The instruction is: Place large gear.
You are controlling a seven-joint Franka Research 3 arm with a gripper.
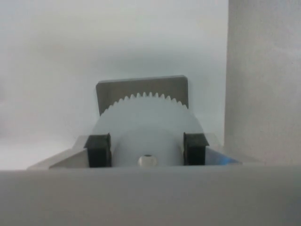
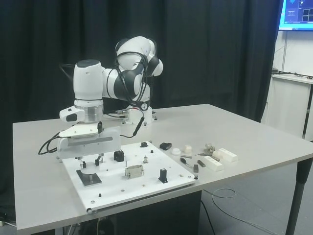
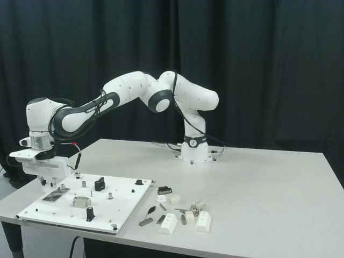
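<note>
Gripper [image 1: 147, 149] clamped on the large gear [image 1: 149, 121], black fingers [image 1: 98, 149] pressing the hub at nine and three o'clock. Held just above, perhaps touching, the grey plate [image 2: 89, 178] near the nine o'clock edge of the white board [image 2: 146, 183]. Loose small parts [image 2: 215, 157] on the table [image 2: 244, 129] toward three o'clock.

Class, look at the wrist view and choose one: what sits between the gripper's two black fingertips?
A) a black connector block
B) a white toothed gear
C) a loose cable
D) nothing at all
B: in the wrist view the gripper has its black pads on either side of the hub of the large gear, whose teeth show against the grey metal plate beneath it.
</note>
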